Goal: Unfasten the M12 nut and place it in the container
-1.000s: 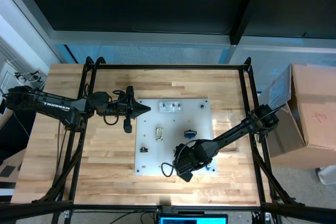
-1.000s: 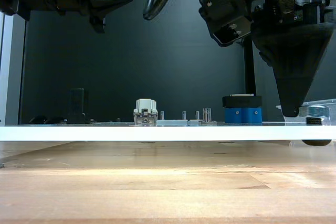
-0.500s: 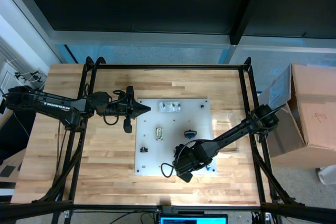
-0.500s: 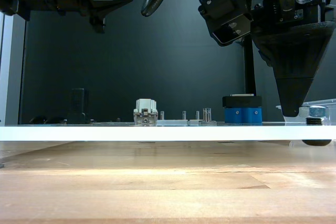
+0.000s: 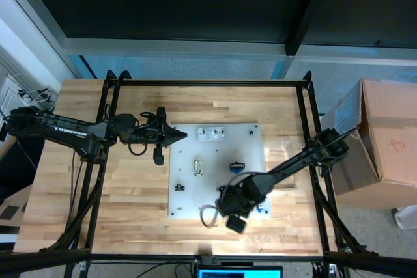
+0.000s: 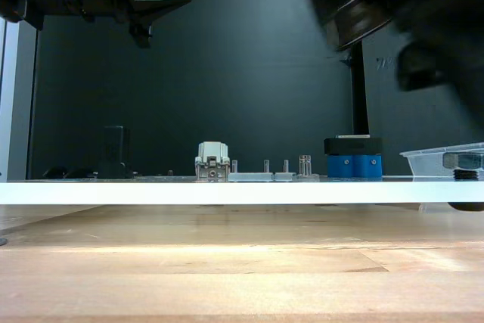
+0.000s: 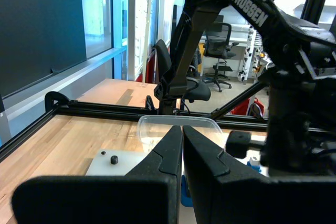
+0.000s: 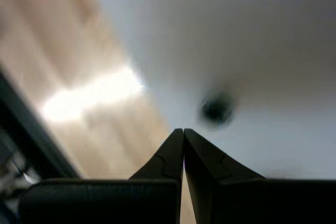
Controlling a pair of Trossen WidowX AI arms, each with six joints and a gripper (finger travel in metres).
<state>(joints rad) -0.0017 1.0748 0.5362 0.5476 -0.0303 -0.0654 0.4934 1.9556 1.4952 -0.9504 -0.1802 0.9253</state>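
We see the right gripper (image 8: 182,132), jaws pressed together and empty, now lifted and blurred above the nut (image 6: 461,160) on its stud (image 6: 469,175); the left gripper (image 7: 182,129), jaws together, hovers at the board's (image 5: 189,200) left edge.

Daylight is coming through tall windows (image 7: 100,11) beyond the left end effector (image 7: 182,129); a cardboard box (image 5: 384,141) is sitting off the wooden desk (image 5: 130,206), past the right end effector (image 8: 183,129).
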